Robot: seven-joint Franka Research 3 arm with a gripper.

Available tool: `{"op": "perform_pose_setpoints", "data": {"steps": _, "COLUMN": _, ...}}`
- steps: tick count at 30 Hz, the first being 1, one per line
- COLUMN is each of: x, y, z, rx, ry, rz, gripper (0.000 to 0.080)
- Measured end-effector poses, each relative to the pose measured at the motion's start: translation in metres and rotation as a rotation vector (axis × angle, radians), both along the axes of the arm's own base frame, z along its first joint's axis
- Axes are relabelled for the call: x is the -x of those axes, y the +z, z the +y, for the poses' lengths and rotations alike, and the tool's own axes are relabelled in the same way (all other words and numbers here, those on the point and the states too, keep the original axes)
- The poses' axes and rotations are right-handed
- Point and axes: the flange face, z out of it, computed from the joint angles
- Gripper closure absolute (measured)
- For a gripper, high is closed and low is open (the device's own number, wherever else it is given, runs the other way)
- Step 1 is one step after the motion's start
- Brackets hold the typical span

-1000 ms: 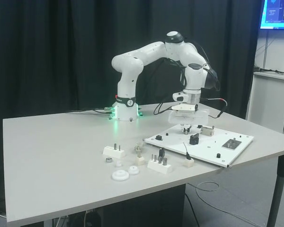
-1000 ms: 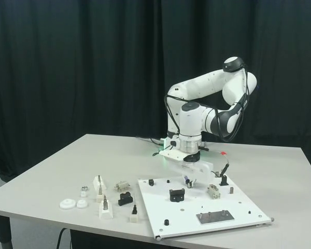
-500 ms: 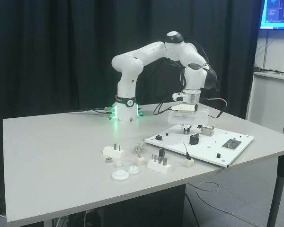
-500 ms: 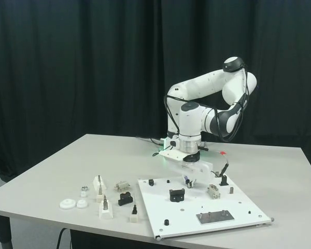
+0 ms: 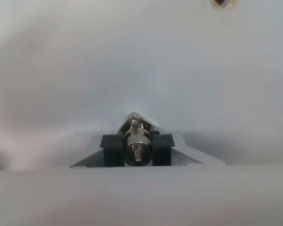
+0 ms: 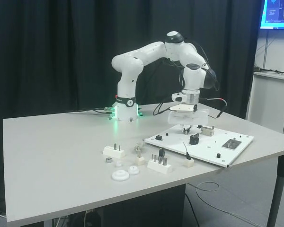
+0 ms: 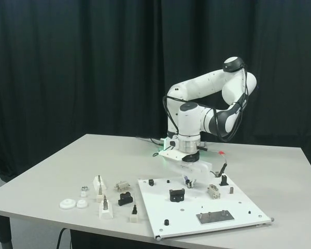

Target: Insert BNC.

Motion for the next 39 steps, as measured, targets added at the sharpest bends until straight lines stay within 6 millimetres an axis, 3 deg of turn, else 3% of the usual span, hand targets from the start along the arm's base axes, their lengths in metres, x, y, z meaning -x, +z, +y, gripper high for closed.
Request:
{"op": "perform_pose_setpoints", "data": {"steps": 20, "x": 0.001, "y": 0.0007, "z": 0.001, "rx": 0.015, "ry": -0.184, "rz": -0.006, "gripper": 0.0678}}
{"op": "perform_pose_setpoints", "data": {"steps": 39, "x": 0.0038, "y": 0.0004, "z": 0.0044, "rx": 0.046, "ry": -0.544, "rz": -0.023, "gripper": 0.0678}}
